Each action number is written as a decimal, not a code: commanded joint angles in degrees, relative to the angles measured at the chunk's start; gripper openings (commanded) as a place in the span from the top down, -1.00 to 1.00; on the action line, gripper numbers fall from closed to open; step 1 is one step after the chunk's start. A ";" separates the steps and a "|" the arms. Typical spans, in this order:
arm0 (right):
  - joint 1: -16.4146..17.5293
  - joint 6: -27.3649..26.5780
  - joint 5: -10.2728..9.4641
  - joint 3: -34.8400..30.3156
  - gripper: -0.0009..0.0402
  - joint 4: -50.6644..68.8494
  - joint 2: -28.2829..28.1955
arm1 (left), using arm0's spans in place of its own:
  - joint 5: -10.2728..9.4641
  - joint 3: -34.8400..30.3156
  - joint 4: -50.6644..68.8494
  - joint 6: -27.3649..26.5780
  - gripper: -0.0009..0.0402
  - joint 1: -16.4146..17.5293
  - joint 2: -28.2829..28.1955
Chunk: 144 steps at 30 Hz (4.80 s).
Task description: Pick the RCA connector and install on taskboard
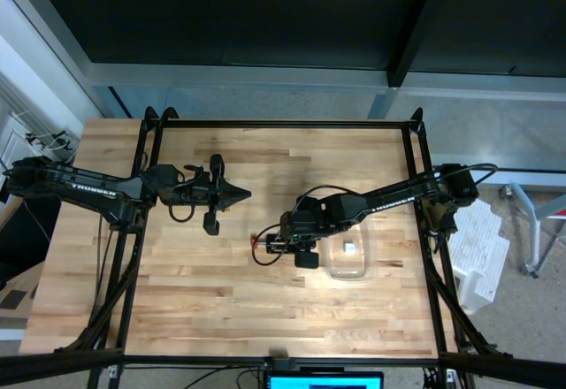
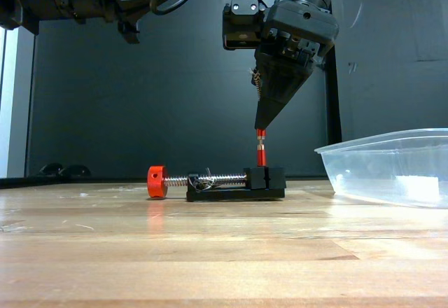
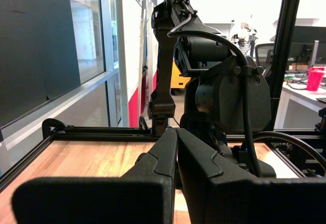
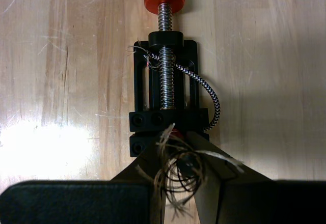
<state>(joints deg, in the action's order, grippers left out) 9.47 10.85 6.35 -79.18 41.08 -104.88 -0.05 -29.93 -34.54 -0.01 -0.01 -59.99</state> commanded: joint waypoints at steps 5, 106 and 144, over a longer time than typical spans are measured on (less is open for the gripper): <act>-0.09 0.22 0.02 1.42 0.94 -2.01 0.00 | 0.02 -0.02 -0.02 0.00 0.96 0.00 0.00; -0.39 -1.11 -0.39 11.26 0.47 -2.73 18.38 | 0.02 -0.02 -0.02 0.00 0.96 0.00 0.00; -11.76 -8.37 -9.81 46.88 0.96 -58.62 54.84 | 0.02 -0.02 -0.02 0.00 0.96 0.00 -0.02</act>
<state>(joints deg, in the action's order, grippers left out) -2.28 2.72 -3.68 -32.60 -17.04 -50.22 -0.05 -29.93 -34.54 -0.01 -0.01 -59.99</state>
